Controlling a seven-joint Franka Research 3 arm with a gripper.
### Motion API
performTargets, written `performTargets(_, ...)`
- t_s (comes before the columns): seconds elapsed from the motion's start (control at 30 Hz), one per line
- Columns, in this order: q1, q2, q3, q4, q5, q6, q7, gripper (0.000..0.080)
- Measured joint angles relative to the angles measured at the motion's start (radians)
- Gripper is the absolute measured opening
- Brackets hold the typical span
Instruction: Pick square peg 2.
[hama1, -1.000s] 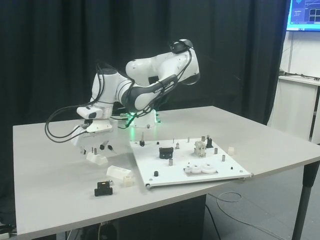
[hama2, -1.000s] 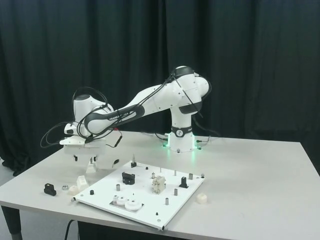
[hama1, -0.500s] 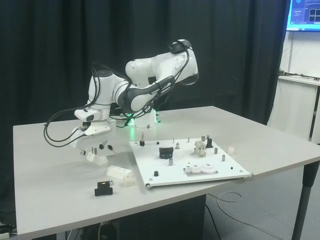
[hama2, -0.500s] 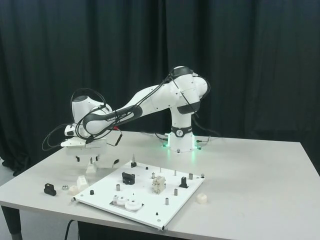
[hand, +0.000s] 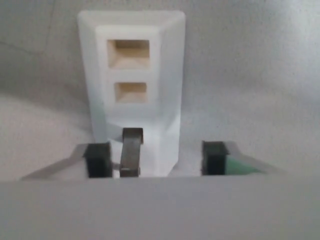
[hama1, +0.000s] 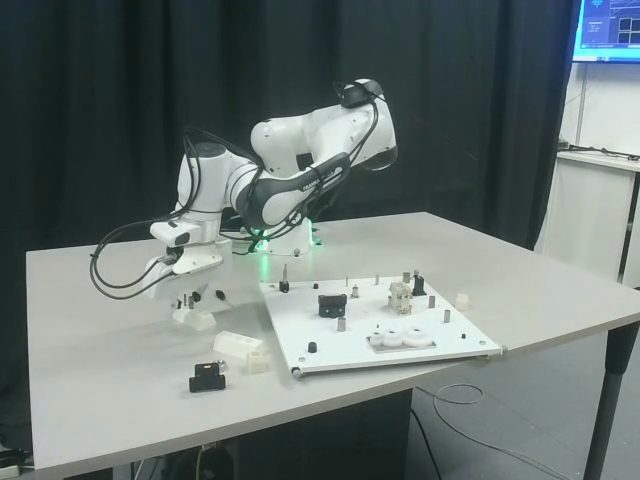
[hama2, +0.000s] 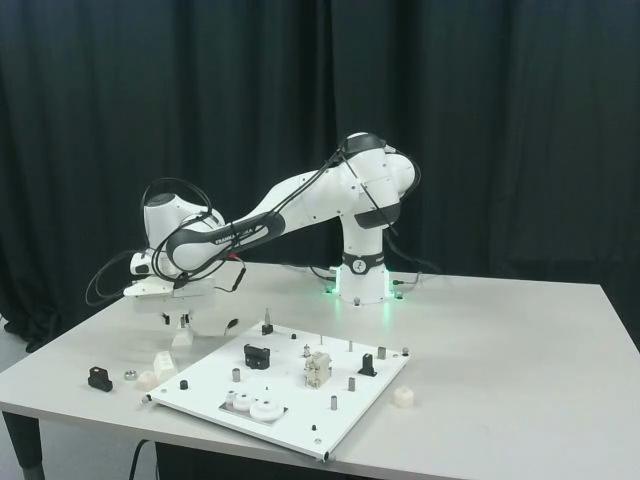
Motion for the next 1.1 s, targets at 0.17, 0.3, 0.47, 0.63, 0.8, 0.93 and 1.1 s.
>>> performTargets(0.17, 0.000, 0.000, 0.002, 0.000, 0.000, -0.001, -0.006, 0.0354)
performTargets(0.3, 0.000, 0.000, 0.003, 0.000, 0.000, -0.002, -0.006, 0.0194)
performTargets(0.47, 0.001, 0.000, 0.003, 0.001, 0.000, -0.004, -0.006, 0.0071)
performTargets(0.63, 0.002, 0.000, 0.001, 0.002, -0.002, -0.006, -0.006, 0.0071)
performTargets(0.8, 0.006, 0.000, -0.016, 0.002, -0.015, -0.021, -0.001, 0.0072)
performTargets(0.93, 0.014, 0.000, -0.042, 0.003, -0.031, -0.048, 0.014, 0.0072)
performTargets(1.1, 0.029, -0.001, -0.081, 0.006, -0.048, -0.091, 0.037, 0.0072)
